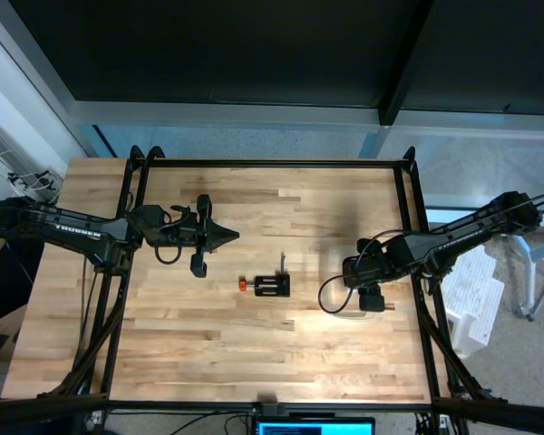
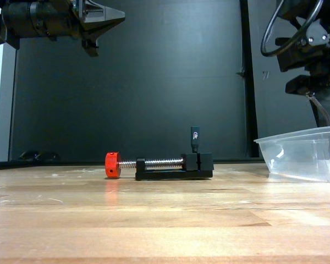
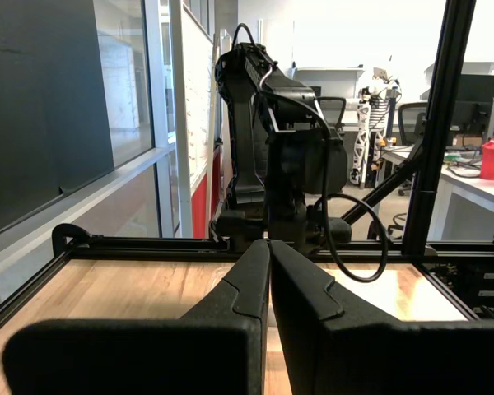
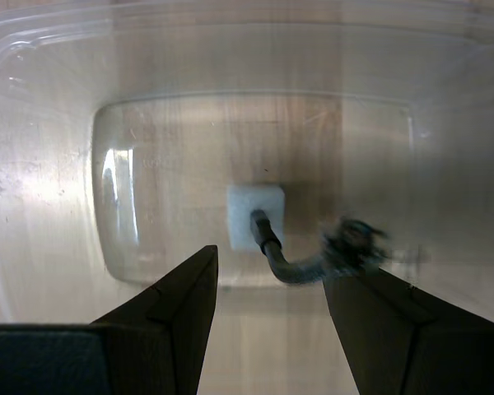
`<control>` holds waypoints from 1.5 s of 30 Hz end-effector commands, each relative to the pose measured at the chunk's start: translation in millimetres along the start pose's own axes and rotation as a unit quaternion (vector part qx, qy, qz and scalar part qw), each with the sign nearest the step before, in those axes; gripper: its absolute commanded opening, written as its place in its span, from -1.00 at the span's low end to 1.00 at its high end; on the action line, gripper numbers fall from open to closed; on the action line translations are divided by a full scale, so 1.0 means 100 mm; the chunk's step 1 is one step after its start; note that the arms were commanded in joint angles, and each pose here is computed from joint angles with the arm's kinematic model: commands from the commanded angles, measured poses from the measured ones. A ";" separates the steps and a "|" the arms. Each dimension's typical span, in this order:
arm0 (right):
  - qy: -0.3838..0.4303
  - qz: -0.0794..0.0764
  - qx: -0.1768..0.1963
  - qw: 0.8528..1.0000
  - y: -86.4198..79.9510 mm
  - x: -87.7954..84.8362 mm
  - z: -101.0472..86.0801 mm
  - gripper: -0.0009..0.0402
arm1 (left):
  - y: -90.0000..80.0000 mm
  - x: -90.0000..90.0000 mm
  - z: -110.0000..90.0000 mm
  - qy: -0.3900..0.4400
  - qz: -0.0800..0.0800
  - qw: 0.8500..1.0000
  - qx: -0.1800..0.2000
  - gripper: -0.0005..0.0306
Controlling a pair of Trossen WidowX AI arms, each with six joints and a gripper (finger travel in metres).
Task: Pick the USB-C connector and install on taskboard
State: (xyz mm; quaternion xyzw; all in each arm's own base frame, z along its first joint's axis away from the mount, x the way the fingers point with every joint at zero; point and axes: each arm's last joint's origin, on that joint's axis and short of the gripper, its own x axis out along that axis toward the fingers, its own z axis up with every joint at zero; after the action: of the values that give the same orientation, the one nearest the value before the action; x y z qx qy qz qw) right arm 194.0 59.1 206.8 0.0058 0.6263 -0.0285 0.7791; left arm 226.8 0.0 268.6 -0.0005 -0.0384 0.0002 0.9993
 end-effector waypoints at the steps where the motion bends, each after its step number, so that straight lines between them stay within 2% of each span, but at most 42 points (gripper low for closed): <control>1: -0.002 0.000 0.000 1.000 0.00 0.06 -0.02 -0.12 | 0.00 0.00 0.00 0.000 0.000 1.000 0.000 -0.96; 12: -0.004 0.001 -0.011 1.000 0.01 0.21 -0.02 -0.18 | 0.00 0.00 0.00 0.000 0.000 1.000 0.000 -0.96; 22: -0.001 0.001 -0.022 1.000 0.02 0.26 0.00 -0.21 | 0.00 0.00 0.00 0.000 0.000 1.000 0.000 -0.96; 34: -0.002 0.001 -0.021 1.000 0.02 0.28 -0.01 -0.55 | 0.00 0.00 0.00 0.000 0.000 1.000 0.000 -0.96; 45: 0.002 -0.001 -0.021 1.000 0.02 0.28 -0.02 -0.95 | 0.00 0.00 0.00 0.000 0.000 1.000 0.000 -0.96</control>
State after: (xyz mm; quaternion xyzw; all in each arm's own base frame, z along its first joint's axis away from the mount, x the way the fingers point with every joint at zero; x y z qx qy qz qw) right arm 197.8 59.8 178.4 -0.0111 0.6282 -0.0158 0.7778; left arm 226.8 0.0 268.6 -0.0003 -0.0384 0.0004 0.9993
